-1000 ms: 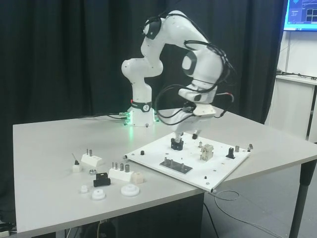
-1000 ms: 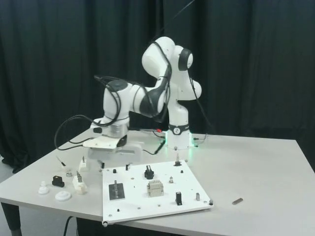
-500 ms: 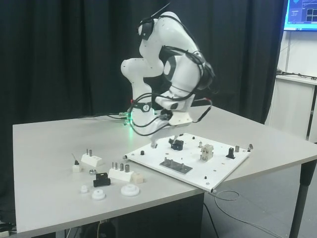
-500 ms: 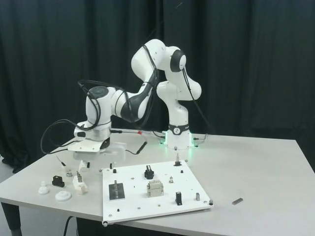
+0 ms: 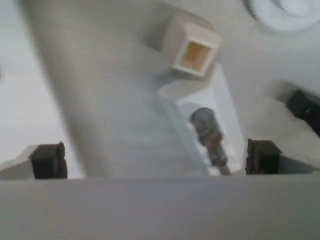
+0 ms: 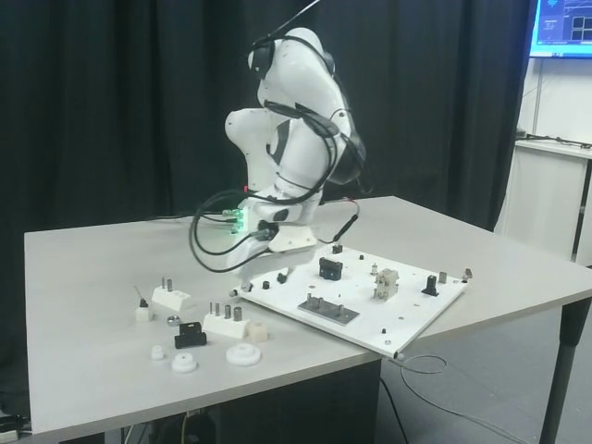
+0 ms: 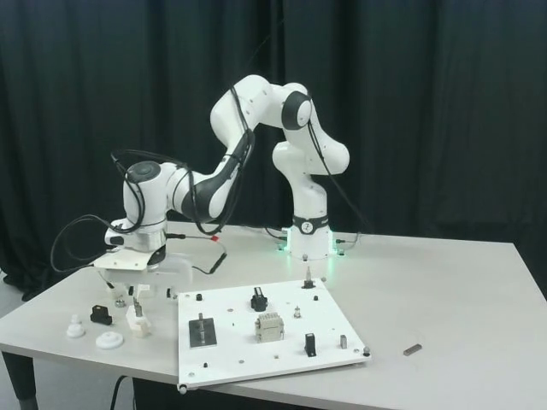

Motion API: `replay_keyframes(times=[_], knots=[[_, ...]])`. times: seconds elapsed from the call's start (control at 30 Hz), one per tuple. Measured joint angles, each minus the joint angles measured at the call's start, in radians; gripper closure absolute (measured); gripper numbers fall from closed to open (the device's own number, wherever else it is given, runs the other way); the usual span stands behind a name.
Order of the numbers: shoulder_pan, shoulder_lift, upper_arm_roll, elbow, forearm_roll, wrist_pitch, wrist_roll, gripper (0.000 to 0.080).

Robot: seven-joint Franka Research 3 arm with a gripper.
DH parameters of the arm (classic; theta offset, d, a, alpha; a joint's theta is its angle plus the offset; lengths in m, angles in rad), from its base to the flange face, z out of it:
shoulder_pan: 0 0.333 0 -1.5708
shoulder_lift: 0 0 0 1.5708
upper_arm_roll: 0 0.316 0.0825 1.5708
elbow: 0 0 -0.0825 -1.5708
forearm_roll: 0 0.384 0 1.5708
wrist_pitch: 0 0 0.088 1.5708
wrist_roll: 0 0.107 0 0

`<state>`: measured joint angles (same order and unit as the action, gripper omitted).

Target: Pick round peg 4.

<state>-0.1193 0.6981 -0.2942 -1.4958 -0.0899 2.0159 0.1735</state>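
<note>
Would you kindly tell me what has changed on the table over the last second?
The arm swung away from the white board toward the loose parts beside it, so the gripper now hangs over the white peg holder. Nothing was grasped or released. Board, gears and holders stayed put.

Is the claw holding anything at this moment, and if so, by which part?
Nothing is held. The claw is open above the white peg holder, its black fingertips either side of a grey round peg without touching it.

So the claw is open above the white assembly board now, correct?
Not quite: the open claw is off the white assembly board, above the loose peg holders beside it on the grey table, as the second room view shows.
</note>
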Motion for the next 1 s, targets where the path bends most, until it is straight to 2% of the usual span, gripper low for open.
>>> replay_keyframes(times=[0.27,0.63,1.0], knots=[[-0.033,0.025,0.0,0.001,0.031,0.038,-0.032,0.0003],[-0.066,0.074,-0.004,0.019,0.084,0.049,-0.085,0.0003],[-0.088,0.111,-0.005,0.045,0.103,0.05,-0.11,0.0003]])
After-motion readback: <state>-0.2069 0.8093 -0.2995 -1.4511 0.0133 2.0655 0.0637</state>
